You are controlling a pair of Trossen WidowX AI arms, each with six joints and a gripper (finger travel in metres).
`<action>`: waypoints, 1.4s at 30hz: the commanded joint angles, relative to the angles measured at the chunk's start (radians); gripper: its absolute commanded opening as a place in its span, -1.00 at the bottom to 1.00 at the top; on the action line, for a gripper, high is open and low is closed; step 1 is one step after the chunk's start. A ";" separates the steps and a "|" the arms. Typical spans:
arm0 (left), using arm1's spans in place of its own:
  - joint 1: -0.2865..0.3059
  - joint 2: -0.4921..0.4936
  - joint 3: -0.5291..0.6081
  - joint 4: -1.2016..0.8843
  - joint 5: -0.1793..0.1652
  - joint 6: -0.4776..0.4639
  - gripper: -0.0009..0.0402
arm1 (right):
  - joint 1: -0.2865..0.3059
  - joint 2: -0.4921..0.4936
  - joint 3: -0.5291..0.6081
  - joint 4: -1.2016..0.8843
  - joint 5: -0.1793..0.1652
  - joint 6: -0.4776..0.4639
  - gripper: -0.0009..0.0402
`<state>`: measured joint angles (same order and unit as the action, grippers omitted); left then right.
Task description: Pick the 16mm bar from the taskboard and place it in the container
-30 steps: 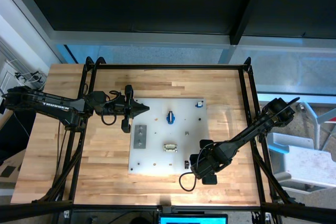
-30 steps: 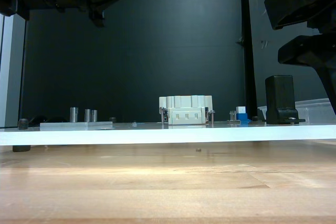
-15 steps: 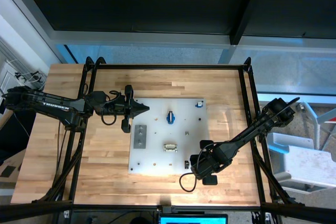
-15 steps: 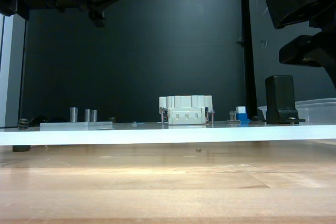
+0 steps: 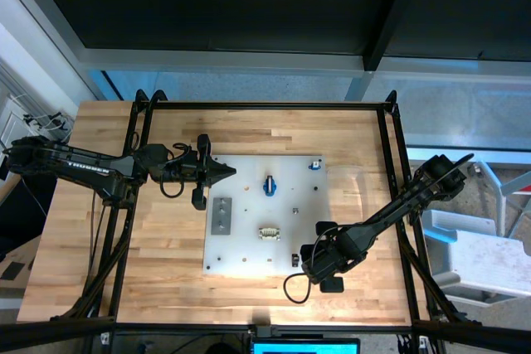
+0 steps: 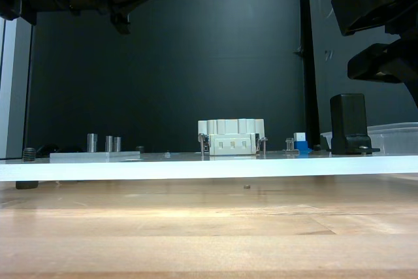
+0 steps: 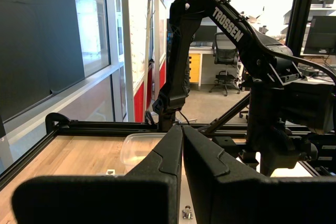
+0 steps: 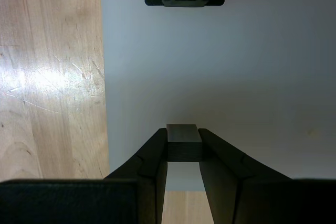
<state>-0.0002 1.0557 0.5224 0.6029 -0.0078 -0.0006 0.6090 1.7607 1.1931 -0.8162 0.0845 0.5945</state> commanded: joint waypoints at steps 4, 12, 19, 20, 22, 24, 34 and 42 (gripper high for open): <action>0.000 0.000 0.000 0.000 0.000 0.000 -0.96 | 0.000 -0.018 0.010 -0.002 0.002 0.000 -0.86; 0.000 0.000 0.000 0.000 0.000 0.000 -0.96 | 0.000 -0.047 0.044 -0.058 0.002 0.000 -0.86; 0.000 0.000 0.000 0.000 0.000 0.000 -0.96 | -0.001 -0.069 0.108 -0.153 0.003 -0.001 -0.86; 0.000 0.000 0.000 0.000 0.000 0.000 -0.96 | -0.001 -0.073 0.117 -0.168 0.006 -0.001 -0.86; 0.000 0.000 0.000 0.000 0.000 0.000 -0.96 | -0.002 -0.078 0.142 -0.205 0.016 -0.001 -0.86; 0.000 0.000 0.000 0.000 0.000 0.000 -0.96 | -0.002 -0.085 0.164 -0.233 0.030 -0.001 -0.86; 0.000 0.000 0.000 0.000 0.000 0.000 -0.96 | -0.012 -0.151 0.190 -0.269 0.029 0.000 -0.86; 0.000 0.000 0.000 0.000 0.000 0.000 -0.96 | -0.025 -0.168 0.190 -0.276 0.029 -0.001 -0.86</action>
<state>-0.0002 1.0554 0.5228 0.6029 -0.0082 -0.0002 0.5846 1.5932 1.3827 -1.0916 0.1135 0.5938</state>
